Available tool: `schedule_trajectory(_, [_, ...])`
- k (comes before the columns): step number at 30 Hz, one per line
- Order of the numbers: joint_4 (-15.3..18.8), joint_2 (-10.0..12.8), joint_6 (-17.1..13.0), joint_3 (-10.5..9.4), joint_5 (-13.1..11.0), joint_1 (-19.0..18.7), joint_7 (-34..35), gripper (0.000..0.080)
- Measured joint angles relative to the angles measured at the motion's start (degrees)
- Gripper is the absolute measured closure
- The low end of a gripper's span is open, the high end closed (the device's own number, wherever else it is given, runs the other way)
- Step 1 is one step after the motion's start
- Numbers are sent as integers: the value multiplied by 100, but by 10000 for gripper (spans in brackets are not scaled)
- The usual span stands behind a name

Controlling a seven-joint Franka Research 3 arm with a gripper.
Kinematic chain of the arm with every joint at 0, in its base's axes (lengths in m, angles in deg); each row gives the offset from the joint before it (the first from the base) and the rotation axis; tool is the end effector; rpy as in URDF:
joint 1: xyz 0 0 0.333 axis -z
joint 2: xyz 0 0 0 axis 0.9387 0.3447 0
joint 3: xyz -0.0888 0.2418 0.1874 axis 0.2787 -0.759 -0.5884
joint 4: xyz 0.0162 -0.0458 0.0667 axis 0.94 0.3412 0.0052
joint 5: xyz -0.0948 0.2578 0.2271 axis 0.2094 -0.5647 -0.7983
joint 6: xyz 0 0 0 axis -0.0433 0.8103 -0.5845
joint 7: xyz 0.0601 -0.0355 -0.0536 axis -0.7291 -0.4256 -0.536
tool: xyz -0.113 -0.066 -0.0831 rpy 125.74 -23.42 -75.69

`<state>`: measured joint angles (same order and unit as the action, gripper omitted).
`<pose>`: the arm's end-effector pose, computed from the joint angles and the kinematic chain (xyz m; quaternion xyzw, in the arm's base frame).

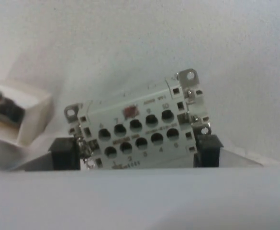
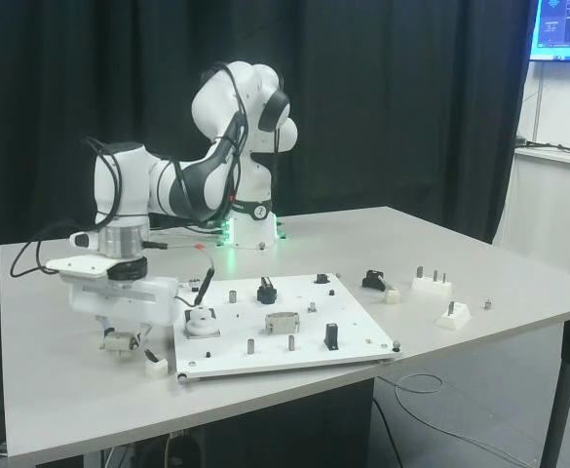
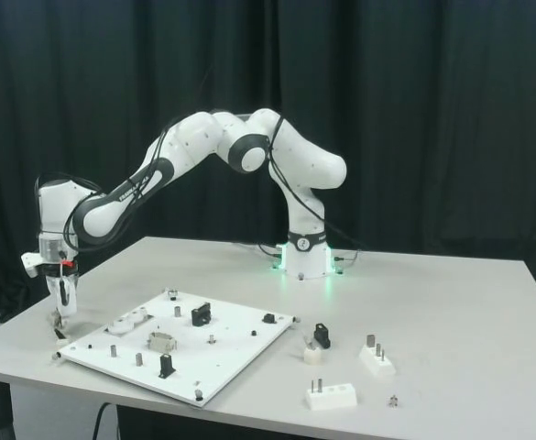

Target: Place waterproof.

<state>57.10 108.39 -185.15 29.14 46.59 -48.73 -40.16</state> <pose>0.5503 -0.4777 0.1946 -0.7064 0.7064 -0.0439 0.0065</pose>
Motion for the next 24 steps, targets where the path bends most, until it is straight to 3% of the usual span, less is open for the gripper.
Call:
schedule_trajectory(10, [1,-153,231,43,0,-3,53,281])
schedule_trajectory(24, [4,-173,302,115,0,-20,94,281])
